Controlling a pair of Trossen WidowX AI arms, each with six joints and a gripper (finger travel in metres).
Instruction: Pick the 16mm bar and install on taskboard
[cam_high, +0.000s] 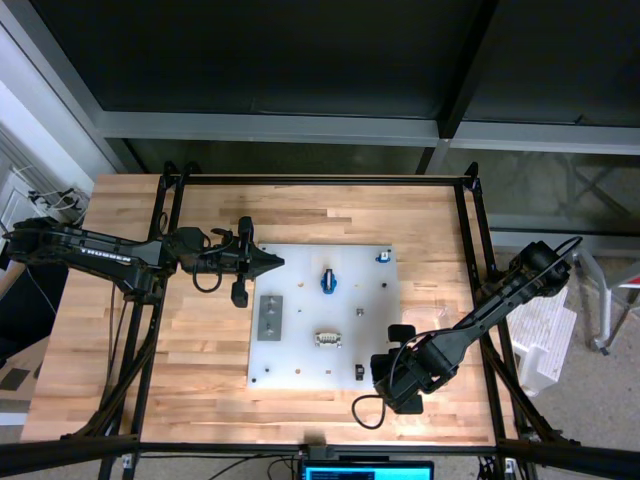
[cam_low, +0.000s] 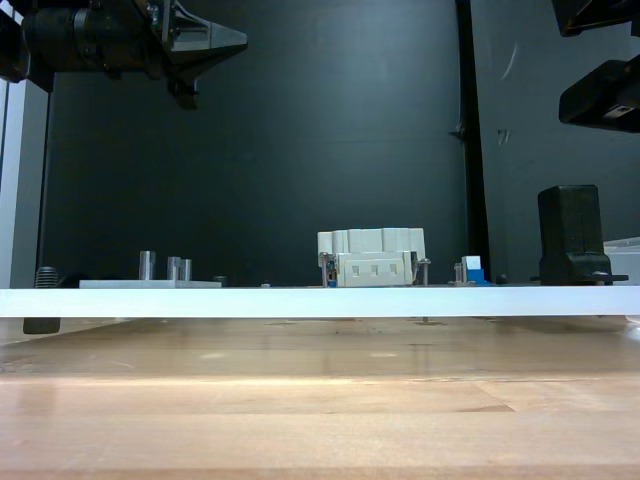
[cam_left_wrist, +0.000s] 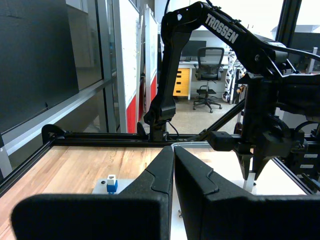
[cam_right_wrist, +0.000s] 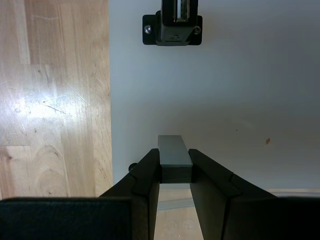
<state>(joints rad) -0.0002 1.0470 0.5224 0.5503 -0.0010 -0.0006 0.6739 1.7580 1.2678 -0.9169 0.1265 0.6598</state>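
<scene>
A short dark grey 16mm bar (cam_right_wrist: 175, 159) is pinched between my right gripper's (cam_right_wrist: 175, 172) fingers, which are shut on it. It hangs above the white taskboard (cam_right_wrist: 240, 100) near the board's near right corner, short of a black connector (cam_right_wrist: 172, 22). From above, the right gripper (cam_high: 388, 378) hovers over that corner of the taskboard (cam_high: 290, 330). My left gripper (cam_high: 268, 262) is shut with nothing in it, raised over the board's far left corner. Its fingertips (cam_left_wrist: 172, 167) are pressed together.
The board carries a blue knob (cam_high: 329, 281), a grey metal block (cam_high: 270, 315), a beige connector (cam_high: 327, 342) and a small blue-and-white part (cam_high: 381, 257). Black frame rails (cam_high: 468, 230) run along the table's sides and far edge. Bare wood surrounds the board.
</scene>
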